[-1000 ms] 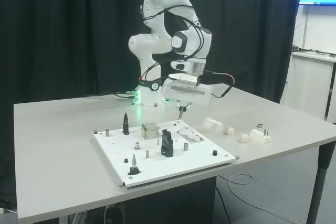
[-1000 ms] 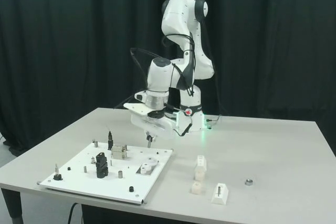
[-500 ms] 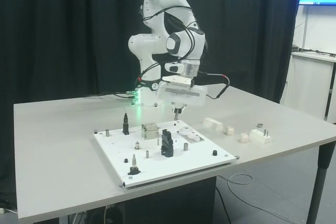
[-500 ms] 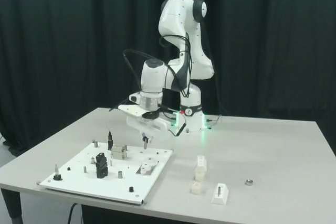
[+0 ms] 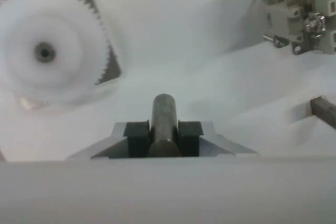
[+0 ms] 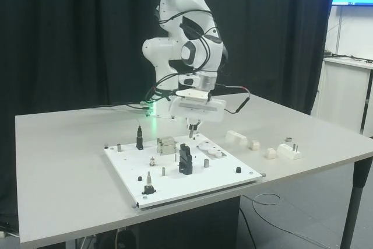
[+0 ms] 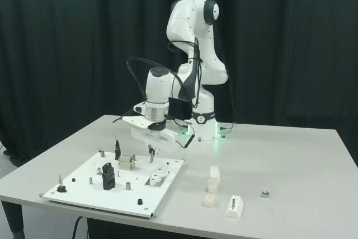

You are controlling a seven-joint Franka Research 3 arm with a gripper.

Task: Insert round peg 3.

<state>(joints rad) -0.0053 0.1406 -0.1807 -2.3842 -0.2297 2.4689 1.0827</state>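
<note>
The flat white assembly board (image 6: pixel 192 173) on the grey table (image 6: pixel 64 144) carries small upright pegs, a black block (image 6: pixel 185 159) and a white toothed gear (image 5: pixel 47 53). The short grey metal round peg (image 5: pixel 164 124), a smooth cylinder, hangs just above the board, pinched between the black fingertips of the white arm's gripper (image 5: pixel 163 139).

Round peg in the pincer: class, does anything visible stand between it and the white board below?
Nothing visible does. The round peg, clamped in the pincer, hangs over bare white board; the gear and connector sit off to the sides.
</note>
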